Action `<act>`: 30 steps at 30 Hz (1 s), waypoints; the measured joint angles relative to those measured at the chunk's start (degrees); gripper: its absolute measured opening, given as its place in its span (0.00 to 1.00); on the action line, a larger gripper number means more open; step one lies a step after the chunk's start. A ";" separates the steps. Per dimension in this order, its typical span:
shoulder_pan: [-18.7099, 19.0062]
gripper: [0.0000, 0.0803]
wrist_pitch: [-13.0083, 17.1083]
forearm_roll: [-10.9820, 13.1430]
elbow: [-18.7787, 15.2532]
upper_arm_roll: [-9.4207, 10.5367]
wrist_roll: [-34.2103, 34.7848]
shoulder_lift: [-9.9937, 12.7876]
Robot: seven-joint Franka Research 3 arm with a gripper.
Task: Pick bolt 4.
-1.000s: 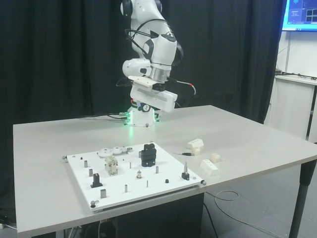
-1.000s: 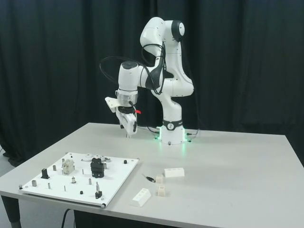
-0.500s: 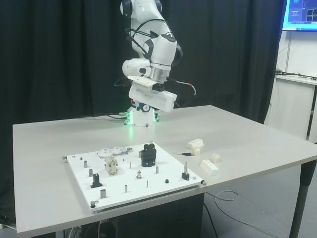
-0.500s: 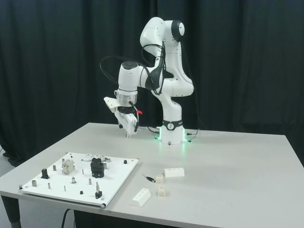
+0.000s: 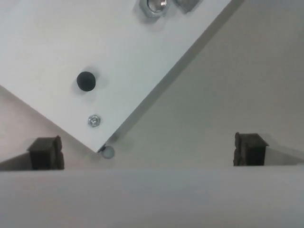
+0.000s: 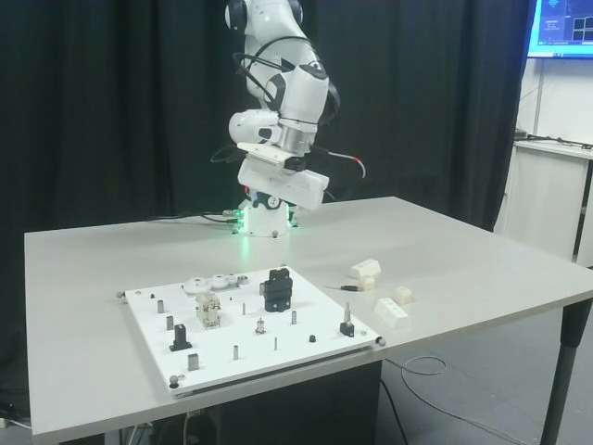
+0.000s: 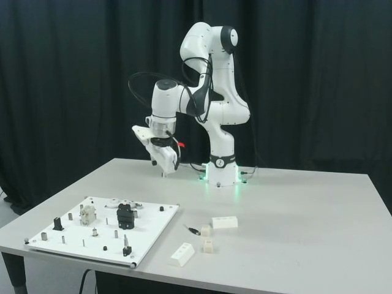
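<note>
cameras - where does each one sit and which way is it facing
Wrist view: on the arm's wrist, looking down past both black fingertips at a corner of the white board.
First room view: off the table's front, facing the board, with the arm and claw behind it.
Second room view: off another side, board at left, whole arm visible.
Both room views share the board and arm.
</note>
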 joint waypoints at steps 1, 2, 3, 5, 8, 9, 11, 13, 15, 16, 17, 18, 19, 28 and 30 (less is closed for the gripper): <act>-0.07 1.00 0.06 -0.10 0.00 0.00 -0.66 0.00; -0.18 1.00 0.14 -0.22 0.01 0.00 -1.31 0.00; -0.27 1.00 0.22 -0.37 0.02 -0.01 -1.85 0.00; -0.47 1.00 0.44 -0.88 0.06 -0.03 -3.31 0.00; -0.88 1.00 0.98 -1.83 0.13 -0.03 -6.39 0.00; -1.04 1.00 1.11 -2.16 0.17 -0.03 -7.91 0.00; -1.36 1.00 1.35 -2.62 0.28 -0.04 -11.22 0.00; -1.75 1.00 1.62 -2.72 0.42 -0.05 -15.03 0.00; -2.15 1.00 1.94 -2.73 0.58 -0.10 -19.13 0.01; -2.38 1.00 2.11 -2.73 0.67 -0.11 -21.28 0.02; -2.62 1.00 2.26 -2.73 0.77 -0.11 -23.41 0.04; -2.87 1.00 2.41 -2.73 0.89 -0.14 -25.79 0.08; -3.10 1.00 2.58 -2.72 1.00 -0.16 -28.01 0.12; -4.50 1.00 4.68 -2.48 1.52 -0.83 -44.45 0.73; -4.63 1.00 5.21 -2.38 1.52 -0.97 -48.32 0.95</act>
